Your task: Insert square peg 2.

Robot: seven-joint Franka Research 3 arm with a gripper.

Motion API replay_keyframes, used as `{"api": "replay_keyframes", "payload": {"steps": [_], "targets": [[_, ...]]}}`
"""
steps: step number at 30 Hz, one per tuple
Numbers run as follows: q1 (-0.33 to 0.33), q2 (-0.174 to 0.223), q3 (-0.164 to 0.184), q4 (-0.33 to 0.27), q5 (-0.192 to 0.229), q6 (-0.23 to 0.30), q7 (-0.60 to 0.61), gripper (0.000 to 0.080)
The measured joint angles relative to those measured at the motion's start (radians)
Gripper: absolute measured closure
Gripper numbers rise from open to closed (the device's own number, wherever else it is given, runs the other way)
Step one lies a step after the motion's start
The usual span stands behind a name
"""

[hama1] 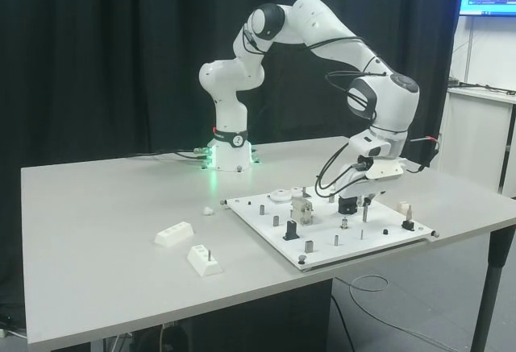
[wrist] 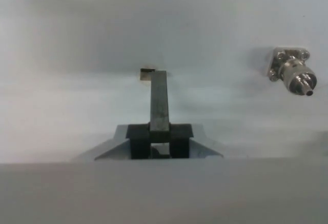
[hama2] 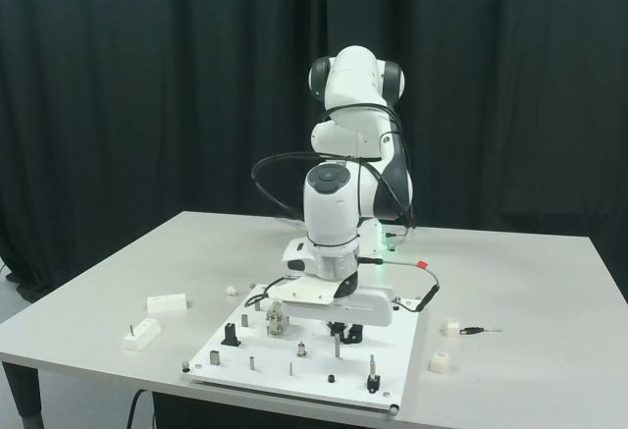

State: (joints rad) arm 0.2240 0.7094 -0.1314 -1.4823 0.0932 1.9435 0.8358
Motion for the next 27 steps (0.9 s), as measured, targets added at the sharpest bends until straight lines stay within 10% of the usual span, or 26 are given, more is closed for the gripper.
{"api": "replay_keyframes", "payload": {"steps": [27], "targets": [[0.002,0.000,0.004,-0.012,0.000,0.021,0.000,0.0732]]}}
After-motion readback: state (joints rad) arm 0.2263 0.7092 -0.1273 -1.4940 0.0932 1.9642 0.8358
